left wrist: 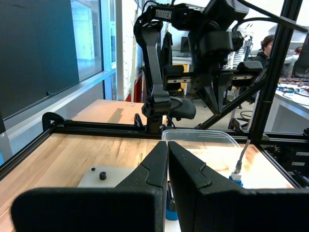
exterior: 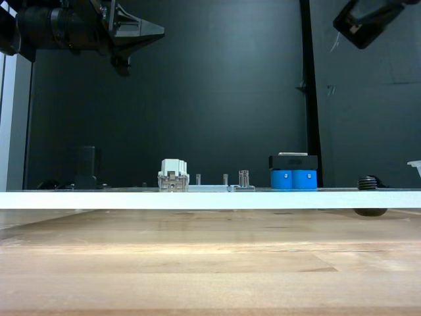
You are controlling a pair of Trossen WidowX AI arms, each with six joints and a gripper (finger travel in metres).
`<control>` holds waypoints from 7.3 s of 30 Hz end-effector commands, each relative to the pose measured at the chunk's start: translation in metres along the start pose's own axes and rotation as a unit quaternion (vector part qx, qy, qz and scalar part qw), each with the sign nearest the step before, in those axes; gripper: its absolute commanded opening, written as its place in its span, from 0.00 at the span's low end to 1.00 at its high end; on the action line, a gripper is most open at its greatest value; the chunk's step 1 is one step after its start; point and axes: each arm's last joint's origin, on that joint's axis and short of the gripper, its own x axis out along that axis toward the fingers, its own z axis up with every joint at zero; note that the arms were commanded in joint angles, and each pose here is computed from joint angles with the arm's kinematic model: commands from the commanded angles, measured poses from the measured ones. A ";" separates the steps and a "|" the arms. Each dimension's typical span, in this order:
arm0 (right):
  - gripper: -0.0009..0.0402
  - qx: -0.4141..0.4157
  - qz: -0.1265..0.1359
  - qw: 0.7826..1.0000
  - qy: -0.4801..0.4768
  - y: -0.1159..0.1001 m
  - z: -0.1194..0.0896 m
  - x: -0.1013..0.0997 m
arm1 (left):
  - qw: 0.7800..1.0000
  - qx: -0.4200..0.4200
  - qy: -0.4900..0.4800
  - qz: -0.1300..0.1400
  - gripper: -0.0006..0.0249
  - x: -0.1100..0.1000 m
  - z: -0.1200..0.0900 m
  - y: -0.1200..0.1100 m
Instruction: Remove the RJ45 connector from the taskboard and place in the container
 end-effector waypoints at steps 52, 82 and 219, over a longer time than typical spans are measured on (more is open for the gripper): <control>0.58 0.015 -0.056 0.970 0.236 0.074 -0.035 0.083 | 1.000 0.000 0.000 0.000 0.02 0.000 0.000 0.000; 0.51 -0.006 -0.048 0.972 0.231 0.076 -0.053 0.105 | 1.000 0.000 0.000 0.000 0.02 0.000 0.000 0.000; 0.57 0.166 0.080 0.940 0.288 0.078 -0.077 0.045 | 1.000 0.000 0.000 0.000 0.02 0.000 0.000 0.000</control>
